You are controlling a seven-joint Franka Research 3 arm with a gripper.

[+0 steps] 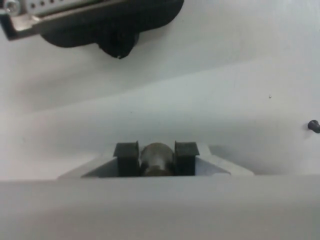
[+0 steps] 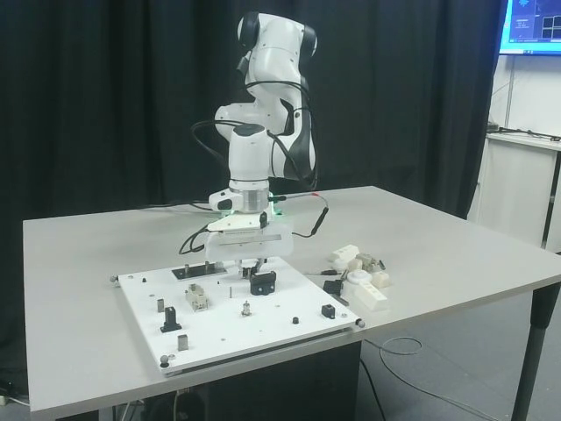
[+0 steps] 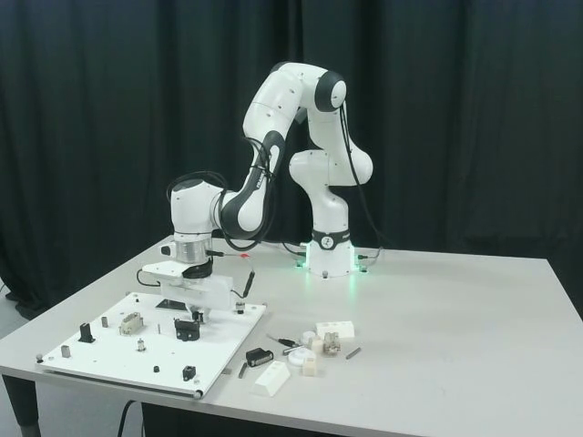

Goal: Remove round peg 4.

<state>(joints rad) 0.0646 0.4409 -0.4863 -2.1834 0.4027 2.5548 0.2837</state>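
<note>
I've got the jaws pinching the short grey metal round peg over the white assembly board on the grey bench; grasp done, lift-out looks pending.

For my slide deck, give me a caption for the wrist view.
Gripper closed on a round peg above the white board.

Open white board beyond the gripped peg; black connector block farther off, small black stud aside. Loose white parts beside the board on the table
</note>
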